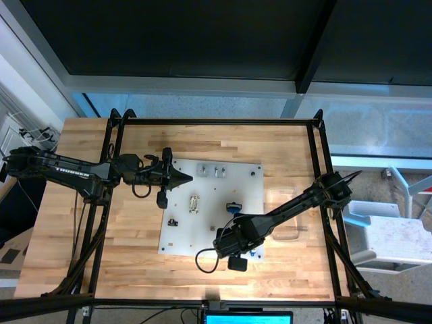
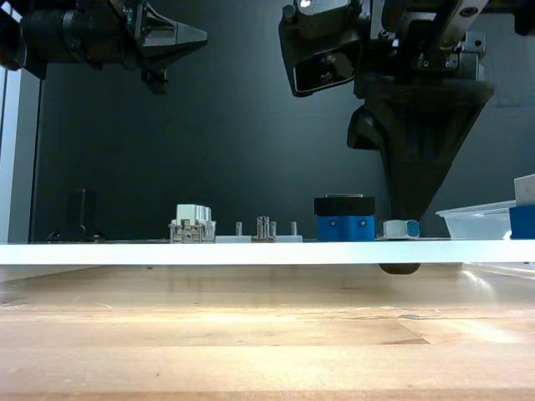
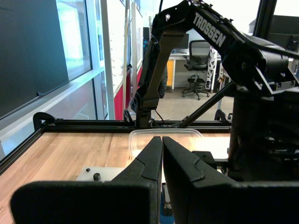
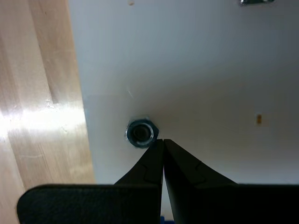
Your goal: Pick the M12 fastener and fasten on the M12 threads
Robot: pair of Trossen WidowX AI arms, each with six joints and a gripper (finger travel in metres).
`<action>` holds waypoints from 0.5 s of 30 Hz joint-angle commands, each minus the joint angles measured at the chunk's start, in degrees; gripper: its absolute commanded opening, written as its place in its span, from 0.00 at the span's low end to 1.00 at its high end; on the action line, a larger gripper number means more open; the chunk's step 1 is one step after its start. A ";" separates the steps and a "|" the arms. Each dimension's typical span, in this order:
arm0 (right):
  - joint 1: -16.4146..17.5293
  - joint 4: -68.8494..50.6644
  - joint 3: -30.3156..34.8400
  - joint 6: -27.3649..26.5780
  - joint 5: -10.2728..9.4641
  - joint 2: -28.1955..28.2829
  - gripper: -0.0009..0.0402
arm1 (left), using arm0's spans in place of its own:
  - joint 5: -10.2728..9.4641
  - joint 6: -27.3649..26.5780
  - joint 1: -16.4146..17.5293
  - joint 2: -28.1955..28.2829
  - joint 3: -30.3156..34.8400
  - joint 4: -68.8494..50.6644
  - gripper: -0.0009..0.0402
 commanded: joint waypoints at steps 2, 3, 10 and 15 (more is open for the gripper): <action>-0.07 0.44 0.00 0.17 -0.46 0.37 0.02 | 0.00 0.00 0.00 0.00 0.00 0.00 0.02; -0.04 0.46 0.00 0.24 -0.90 0.33 0.02 | 0.00 0.00 0.00 0.00 0.00 0.00 0.02; 0.00 -0.61 0.13 -5.66 -18.47 -0.68 0.02 | 0.00 0.00 0.00 0.00 0.00 0.02 0.02; 0.02 -2.32 0.13 -5.55 -16.74 -1.68 0.02 | 0.00 0.00 0.00 0.00 0.00 0.02 0.02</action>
